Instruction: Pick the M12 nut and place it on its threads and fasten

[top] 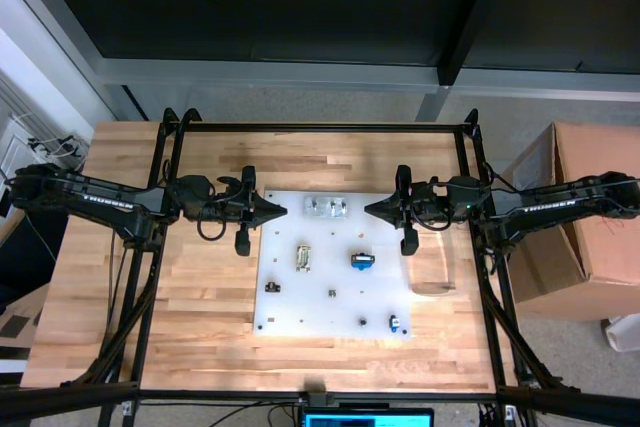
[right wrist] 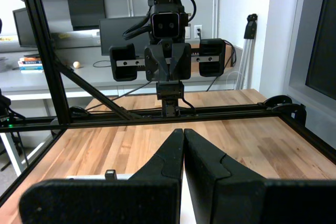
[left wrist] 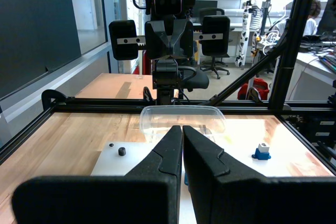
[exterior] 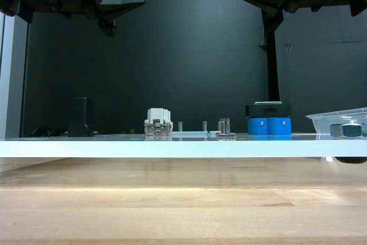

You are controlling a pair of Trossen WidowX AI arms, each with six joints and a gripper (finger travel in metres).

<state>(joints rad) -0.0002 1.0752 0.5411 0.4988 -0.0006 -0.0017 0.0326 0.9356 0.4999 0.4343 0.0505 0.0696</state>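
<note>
The silver M12 nut [exterior: 350, 130] shows at the far right of the low view, at the place of its stud and in front of the clear tray [exterior: 338, 117]. In the high view the tray [top: 437, 269] holds no nut, and a small dark spot marks the stud [top: 362, 322] near the board's near right edge. The nut appears on its stud, no ribs showing; I cannot tell how far down it is. My left gripper [top: 283, 211] hangs shut high over the board's far left edge, holding nothing. My right gripper [top: 368, 209] hangs shut opposite it, also holding nothing, far from the nut.
The white board [top: 290, 297] carries a blue block [top: 362, 260], a white connector [top: 303, 257], a silver fixture [top: 326, 207] and a small blue-white part [top: 396, 324]. A cardboard box [top: 585, 212] stands off the table's right. Black frame rails [top: 320, 127] ring the table.
</note>
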